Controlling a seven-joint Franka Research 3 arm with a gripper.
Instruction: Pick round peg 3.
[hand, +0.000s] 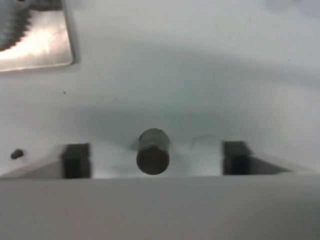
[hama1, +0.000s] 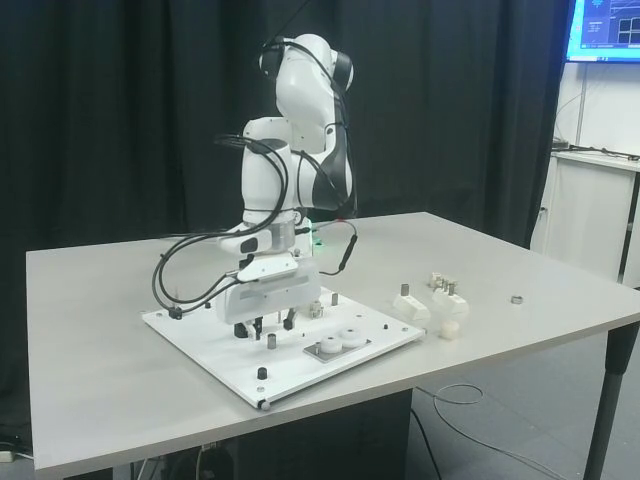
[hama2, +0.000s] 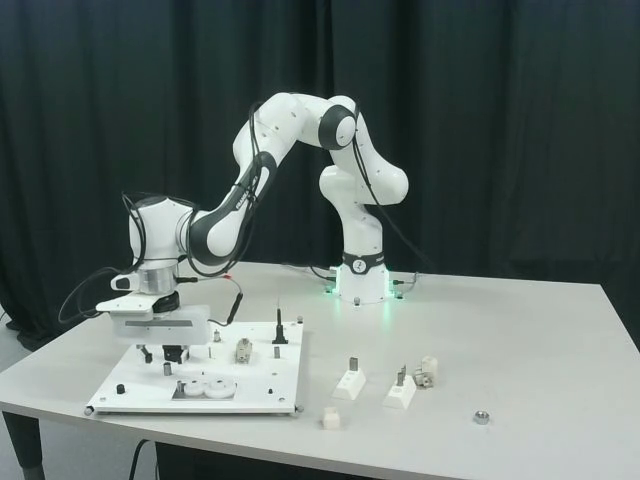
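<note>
One white robot arm (hama2: 290, 150) stands on one grey table (hama2: 520, 340). One white board (hama2: 250, 385) lies on the table, with two white round discs (hama2: 203, 387) on it. Off the board sit three white blocks (hama2: 347, 384) and one small metal ring (hama2: 481, 417).

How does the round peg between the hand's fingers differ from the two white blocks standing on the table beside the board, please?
The round peg is a dark cylinder; the two white blocks are white and squarish. The peg stands on the white board; the blocks stand off it on the grey table. The hand straddles the peg, not the blocks. All stand upright.
</note>
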